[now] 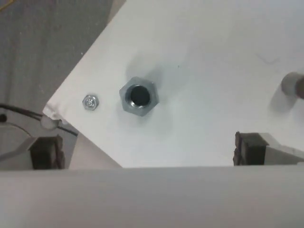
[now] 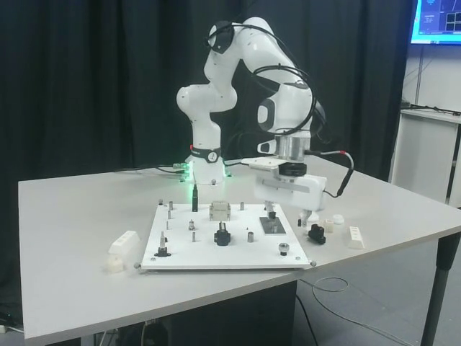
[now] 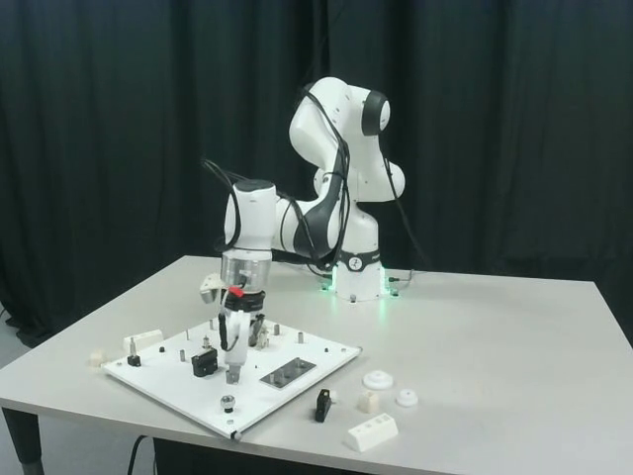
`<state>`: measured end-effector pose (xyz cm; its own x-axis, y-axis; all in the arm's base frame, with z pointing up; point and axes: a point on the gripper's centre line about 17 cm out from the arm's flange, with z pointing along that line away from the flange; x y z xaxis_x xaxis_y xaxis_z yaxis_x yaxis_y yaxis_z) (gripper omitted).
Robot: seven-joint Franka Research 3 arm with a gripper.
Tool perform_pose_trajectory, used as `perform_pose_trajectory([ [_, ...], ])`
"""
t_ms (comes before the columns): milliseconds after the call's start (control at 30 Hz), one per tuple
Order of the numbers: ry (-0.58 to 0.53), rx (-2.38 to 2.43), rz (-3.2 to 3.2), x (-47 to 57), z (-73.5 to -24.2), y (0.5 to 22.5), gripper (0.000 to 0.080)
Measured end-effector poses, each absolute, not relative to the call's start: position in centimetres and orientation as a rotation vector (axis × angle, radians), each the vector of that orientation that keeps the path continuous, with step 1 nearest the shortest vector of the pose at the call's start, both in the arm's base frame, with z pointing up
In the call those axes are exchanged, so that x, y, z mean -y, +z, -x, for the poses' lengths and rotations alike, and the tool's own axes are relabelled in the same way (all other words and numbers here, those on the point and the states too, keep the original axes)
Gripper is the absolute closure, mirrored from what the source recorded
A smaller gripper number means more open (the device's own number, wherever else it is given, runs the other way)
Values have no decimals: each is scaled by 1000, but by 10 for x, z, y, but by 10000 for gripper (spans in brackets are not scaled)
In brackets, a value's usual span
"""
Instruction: Remove bolt 4.
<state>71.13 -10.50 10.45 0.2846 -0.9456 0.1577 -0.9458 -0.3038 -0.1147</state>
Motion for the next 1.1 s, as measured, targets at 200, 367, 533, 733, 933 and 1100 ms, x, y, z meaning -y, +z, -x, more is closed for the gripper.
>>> perform_pose_trajectory([
  [200,311,1875,-2491,106,-719,93,3],
  [367,311,1843,-2493,110,-723,81,3],
  [533,301,1802,-2499,114,-724,71,3],
  [733,276,1764,-2514,116,-723,64,3],
  [933,247,1752,-2519,118,-720,61,3],
  [1100,233,1748,-2529,120,-719,59,3],
])
